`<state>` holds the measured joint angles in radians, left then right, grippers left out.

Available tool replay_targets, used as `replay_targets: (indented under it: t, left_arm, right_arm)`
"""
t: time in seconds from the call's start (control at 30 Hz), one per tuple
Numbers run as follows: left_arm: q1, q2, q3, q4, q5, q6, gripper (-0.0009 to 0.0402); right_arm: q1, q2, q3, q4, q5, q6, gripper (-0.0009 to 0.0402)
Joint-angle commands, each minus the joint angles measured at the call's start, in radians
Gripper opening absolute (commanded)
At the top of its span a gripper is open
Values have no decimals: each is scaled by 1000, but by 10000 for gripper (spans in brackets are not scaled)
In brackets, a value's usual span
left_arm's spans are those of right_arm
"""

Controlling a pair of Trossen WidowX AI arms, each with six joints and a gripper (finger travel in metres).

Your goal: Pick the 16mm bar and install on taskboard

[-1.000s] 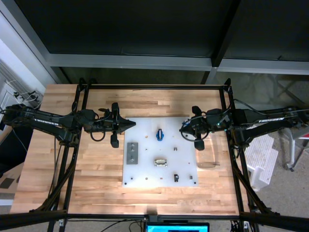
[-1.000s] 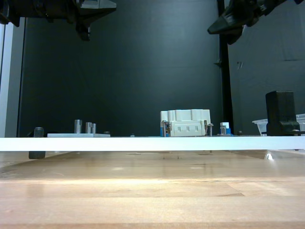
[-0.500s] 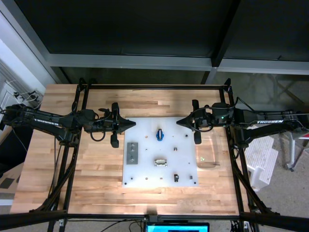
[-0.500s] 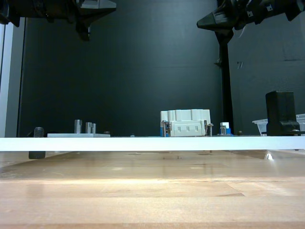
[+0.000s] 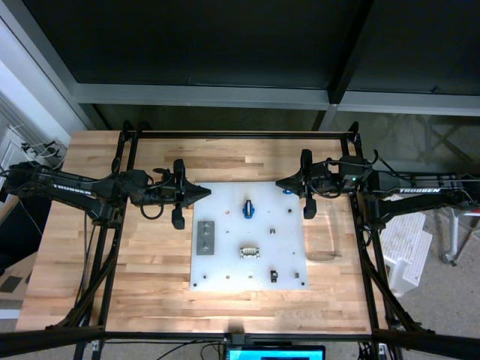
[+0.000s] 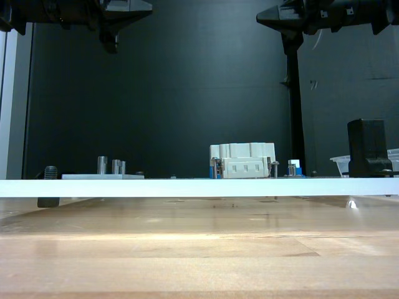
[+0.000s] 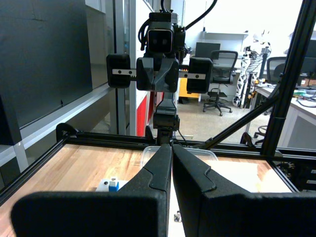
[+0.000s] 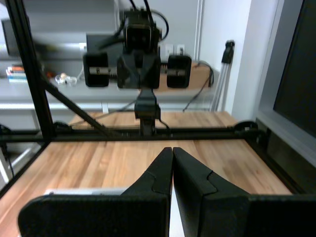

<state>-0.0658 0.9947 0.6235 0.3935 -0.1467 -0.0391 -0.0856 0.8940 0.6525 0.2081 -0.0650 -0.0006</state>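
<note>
Left claw pressed together, stretched level, high over board's 10 o'clock corner, aimed toward 3; right claw pressed together, level, high at 1 o'clock, aimed toward 9. Bar's place: cannot tell

— What does the bench look like?
— Pale wood planks, boxed in by a black metal frame. From table height the wood shines with a broad band of light.
— And behind it?
— A dark panel fills the low view. From above, a grey beam runs along the far side, under black sheeting.
— Any furniture?
— An office chair stands on a pale floor in a bright room (desks and screens sit further back, too small to tell apart). The other way there is a white wall and a dark pane.
— The floor?
— Speckled grey, beside the bench.
</note>
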Motion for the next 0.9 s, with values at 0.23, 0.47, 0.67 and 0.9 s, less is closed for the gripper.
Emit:
replay_targets:
  t: [0.23, 0.47, 0.67, 0.9]
  left_arm:
    - [0, 0, 0, 0, 0, 0, 1]
    - [0, 0, 0, 0, 0, 0, 1]
    - [0, 0, 0, 0, 0, 0, 1]
    - [0, 0, 0, 0, 0, 0, 1]
  right_arm:
    - [0, -9, -50, 87, -6, 25, 0]
    - [0, -9, -51, 92, -14, 37, 0]
    - [1, -9, -55, 92, -15, 39, 0]
    - [1, -9, -55, 92, -15, 49, 0]
